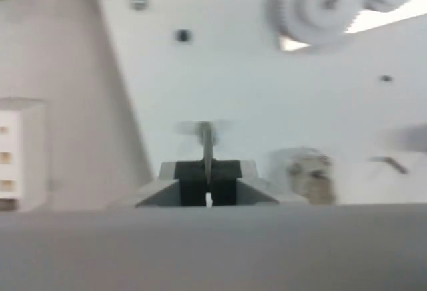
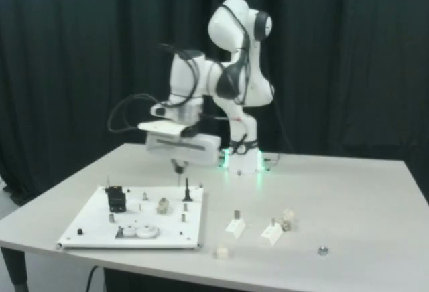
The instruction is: Insert round peg 1.
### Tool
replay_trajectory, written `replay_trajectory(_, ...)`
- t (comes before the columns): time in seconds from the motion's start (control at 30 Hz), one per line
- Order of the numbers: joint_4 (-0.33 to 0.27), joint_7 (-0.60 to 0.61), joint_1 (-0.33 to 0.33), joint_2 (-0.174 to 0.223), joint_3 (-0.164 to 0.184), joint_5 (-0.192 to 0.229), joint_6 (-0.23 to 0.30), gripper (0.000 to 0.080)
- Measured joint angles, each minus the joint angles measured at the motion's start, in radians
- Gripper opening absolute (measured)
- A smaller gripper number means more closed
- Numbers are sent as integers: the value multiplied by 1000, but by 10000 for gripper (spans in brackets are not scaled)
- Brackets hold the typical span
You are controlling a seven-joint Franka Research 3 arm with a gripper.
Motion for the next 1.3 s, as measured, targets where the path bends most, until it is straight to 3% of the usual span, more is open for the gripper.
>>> replay_trajectory(0.63,49,-222,-215,0,-15,-5,-85,12)
replay_trajectory(1.07,47,-337,-263,-4,-89,-23,-172,12)
replay_trajectory(1.3,24,-397,-279,-16,-126,-24,-181,12)
